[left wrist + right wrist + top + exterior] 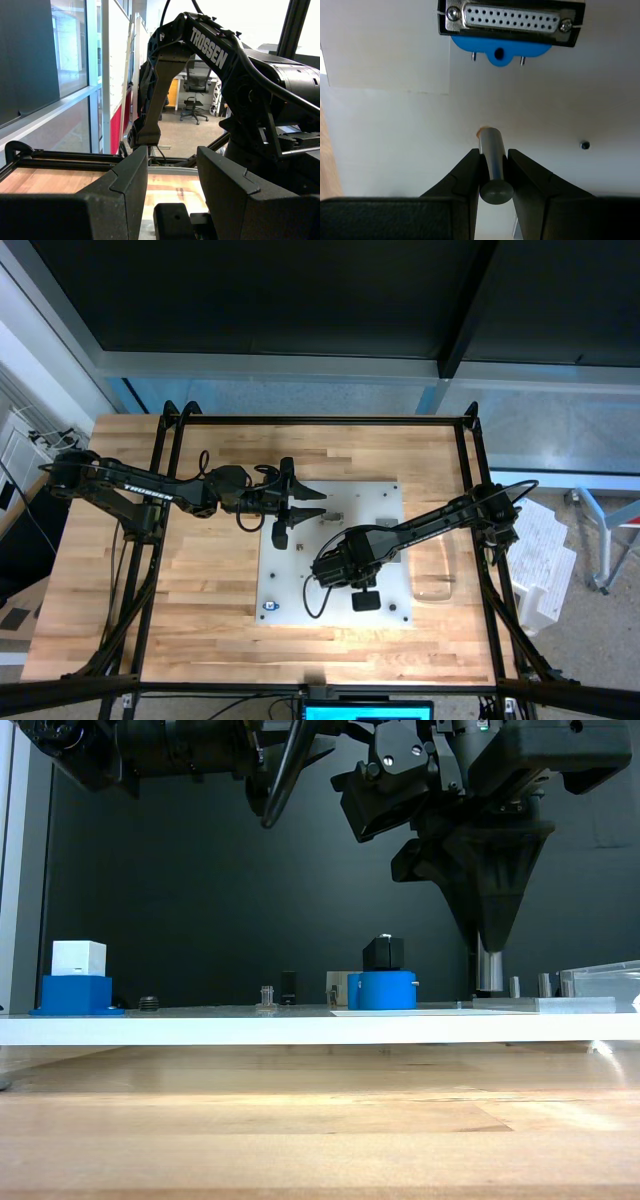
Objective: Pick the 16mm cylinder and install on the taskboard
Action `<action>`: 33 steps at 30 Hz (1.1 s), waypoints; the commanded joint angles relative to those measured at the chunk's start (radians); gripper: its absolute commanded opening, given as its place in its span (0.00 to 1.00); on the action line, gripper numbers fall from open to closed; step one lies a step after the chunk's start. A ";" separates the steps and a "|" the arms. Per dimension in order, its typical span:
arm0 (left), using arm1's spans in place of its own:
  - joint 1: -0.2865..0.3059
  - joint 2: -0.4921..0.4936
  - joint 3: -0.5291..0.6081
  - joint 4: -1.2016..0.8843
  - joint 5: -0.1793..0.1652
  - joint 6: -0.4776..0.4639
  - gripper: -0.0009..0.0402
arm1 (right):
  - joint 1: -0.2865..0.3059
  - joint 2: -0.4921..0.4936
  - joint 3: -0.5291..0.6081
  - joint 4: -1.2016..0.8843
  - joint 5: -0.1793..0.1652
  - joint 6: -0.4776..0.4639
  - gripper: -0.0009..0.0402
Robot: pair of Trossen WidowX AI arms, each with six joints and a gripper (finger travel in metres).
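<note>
The 16mm cylinder [492, 152] is a short grey metal peg clamped between my right gripper's [492, 172] fingers. Its far end rests at a small hole in the white taskboard [395, 130], just short of the blue-backed connector [511, 22]. In the low view the peg [488, 970] stands upright under the right gripper [490, 935], its foot at the board's surface [300, 1012]. From above, the right gripper [350, 573] hangs over the middle of the taskboard [300, 580] and hides the peg. My left gripper [318, 500] hovers open and empty over the board's far left part.
A clear plastic tray [435, 575] lies along the board's right edge. A white cube on a blue base [78, 978] sits at the board's near left corner. Small grey fittings [385, 522] stand on the far part. A black frame [470, 490] rings the table.
</note>
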 commanded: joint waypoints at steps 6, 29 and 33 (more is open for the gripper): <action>0.000 0.000 0.000 0.000 0.000 0.000 0.34 | 0.002 0.016 -0.005 0.013 0.000 -0.005 0.02; 0.000 0.000 0.000 0.000 0.000 0.000 0.34 | 0.002 0.016 -0.014 0.008 0.000 -0.007 0.02; 0.000 0.000 0.000 0.001 0.000 0.000 0.34 | 0.002 0.016 -0.019 0.012 0.000 -0.008 0.02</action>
